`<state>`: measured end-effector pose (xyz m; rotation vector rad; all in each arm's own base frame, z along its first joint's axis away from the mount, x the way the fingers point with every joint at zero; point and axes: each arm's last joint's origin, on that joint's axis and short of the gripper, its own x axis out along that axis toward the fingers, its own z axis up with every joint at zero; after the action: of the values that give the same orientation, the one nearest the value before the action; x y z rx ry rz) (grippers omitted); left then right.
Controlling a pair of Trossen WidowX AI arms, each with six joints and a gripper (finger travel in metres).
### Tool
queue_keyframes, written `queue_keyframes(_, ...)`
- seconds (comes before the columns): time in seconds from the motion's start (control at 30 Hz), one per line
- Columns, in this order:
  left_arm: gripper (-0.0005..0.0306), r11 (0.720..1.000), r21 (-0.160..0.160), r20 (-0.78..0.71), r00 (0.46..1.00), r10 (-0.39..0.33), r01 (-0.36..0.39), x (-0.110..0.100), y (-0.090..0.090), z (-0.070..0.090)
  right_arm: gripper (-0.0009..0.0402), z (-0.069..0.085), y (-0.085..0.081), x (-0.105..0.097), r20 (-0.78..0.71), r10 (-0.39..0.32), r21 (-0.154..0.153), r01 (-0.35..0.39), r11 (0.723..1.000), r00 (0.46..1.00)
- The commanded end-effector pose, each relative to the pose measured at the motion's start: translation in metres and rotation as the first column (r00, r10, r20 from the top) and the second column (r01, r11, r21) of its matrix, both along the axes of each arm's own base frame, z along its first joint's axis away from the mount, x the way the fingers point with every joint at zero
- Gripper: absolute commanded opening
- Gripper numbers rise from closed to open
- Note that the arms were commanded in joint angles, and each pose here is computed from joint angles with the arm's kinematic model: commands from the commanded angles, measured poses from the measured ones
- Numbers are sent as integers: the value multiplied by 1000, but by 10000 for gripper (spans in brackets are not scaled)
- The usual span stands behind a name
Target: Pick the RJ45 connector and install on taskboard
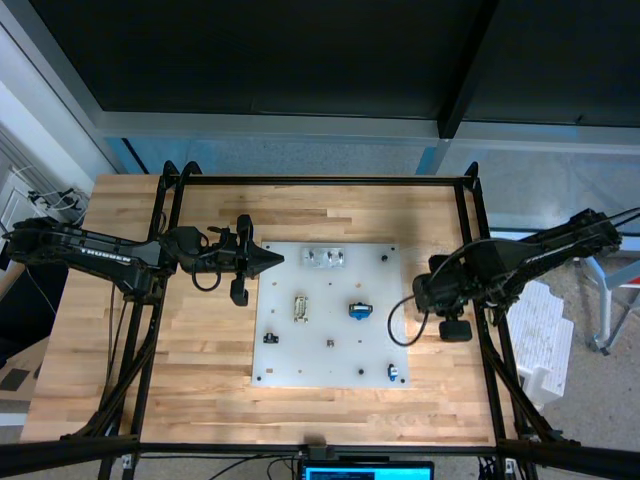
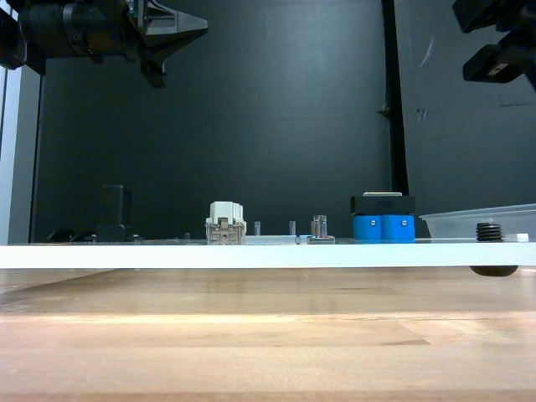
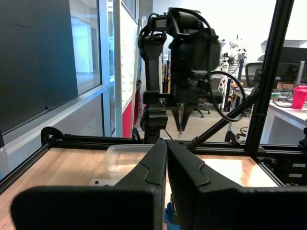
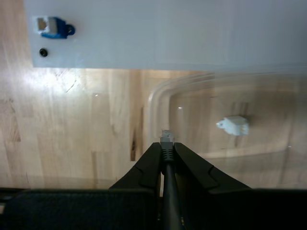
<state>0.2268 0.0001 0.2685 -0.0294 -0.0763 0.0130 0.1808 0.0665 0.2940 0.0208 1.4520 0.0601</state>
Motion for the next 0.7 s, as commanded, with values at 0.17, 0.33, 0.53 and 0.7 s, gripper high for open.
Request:
queue_keyframes(0.17,0,1000,0,0,1000,0,0,0,0,0,0,-12,22,17,21,-10,22,10,1000,1000)
queue_keyframes(0.33,0,1000,0,0,1000,0,0,0,0,0,0,-12,38,30,22,20,6,-20,1000,1000)
queue_keyframes(0.53,0,1000,0,0,1000,0,0,0,0,0,0,-12,55,43,24,34,7,-34,999,999)
queue_keyframes(0.7,0,1000,0,0,1000,0,0,0,0,0,0,-17,69,51,34,36,19,-37,999,999)
